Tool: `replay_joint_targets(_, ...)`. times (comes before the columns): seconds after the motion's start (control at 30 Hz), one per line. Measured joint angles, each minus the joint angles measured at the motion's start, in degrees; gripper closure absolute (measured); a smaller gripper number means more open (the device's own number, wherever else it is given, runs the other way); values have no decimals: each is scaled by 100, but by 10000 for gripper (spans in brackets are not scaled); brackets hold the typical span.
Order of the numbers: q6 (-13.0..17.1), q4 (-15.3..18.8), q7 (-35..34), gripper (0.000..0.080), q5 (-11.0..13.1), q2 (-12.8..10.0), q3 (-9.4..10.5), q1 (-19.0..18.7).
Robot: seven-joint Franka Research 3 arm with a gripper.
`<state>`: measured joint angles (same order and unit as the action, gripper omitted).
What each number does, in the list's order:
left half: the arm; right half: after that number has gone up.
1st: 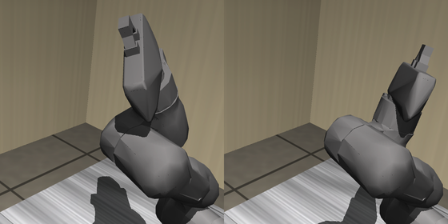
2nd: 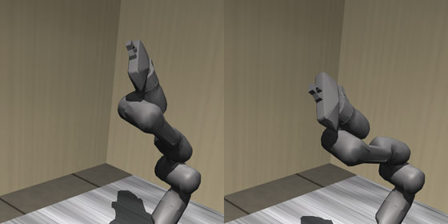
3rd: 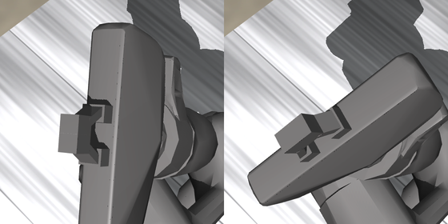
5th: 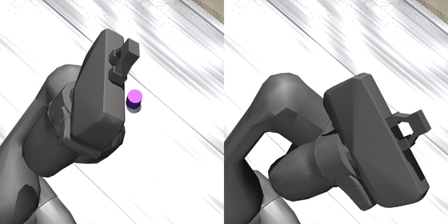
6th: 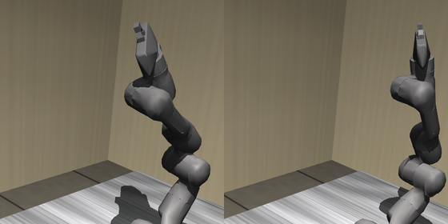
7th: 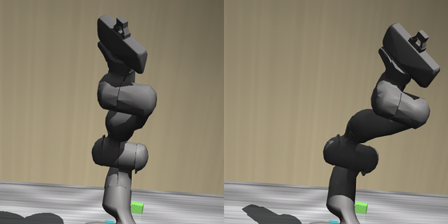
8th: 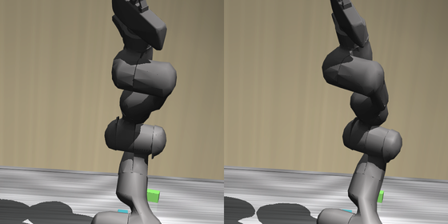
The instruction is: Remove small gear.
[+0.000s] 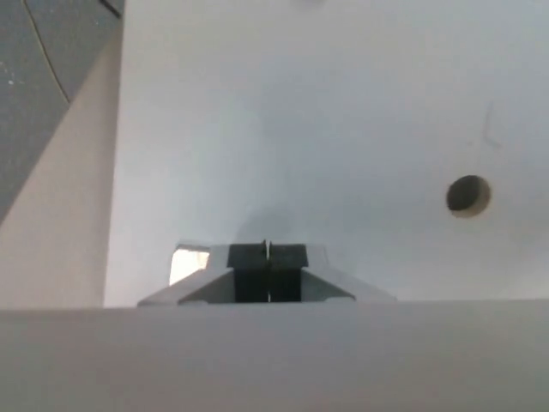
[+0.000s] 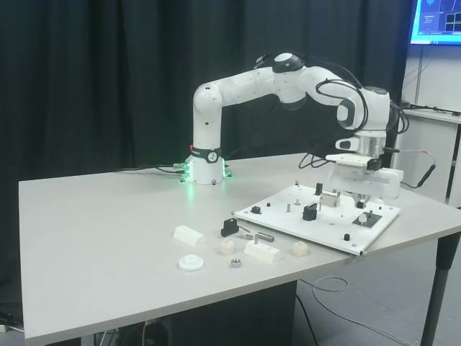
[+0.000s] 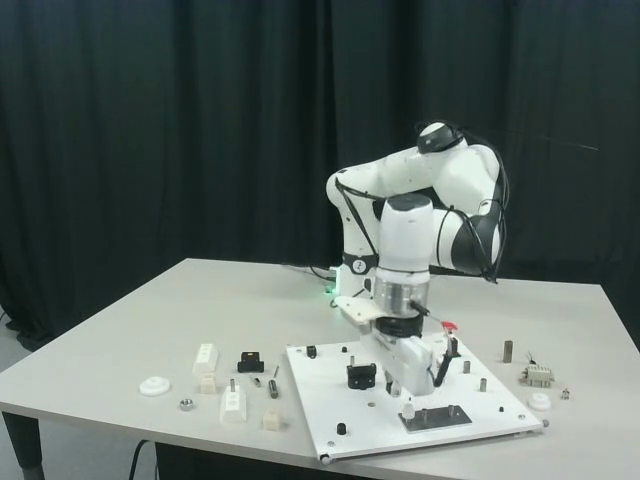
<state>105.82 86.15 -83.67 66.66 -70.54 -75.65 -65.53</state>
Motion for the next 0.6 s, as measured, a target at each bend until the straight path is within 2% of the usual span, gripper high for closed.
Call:
replay_joint_targets(0.23, -208, -13, 53, 801, 0, 56, -185, -31)
replay_joint_targets(0.6, -252, -35, 302, 801, 0, 132, -212, -34)
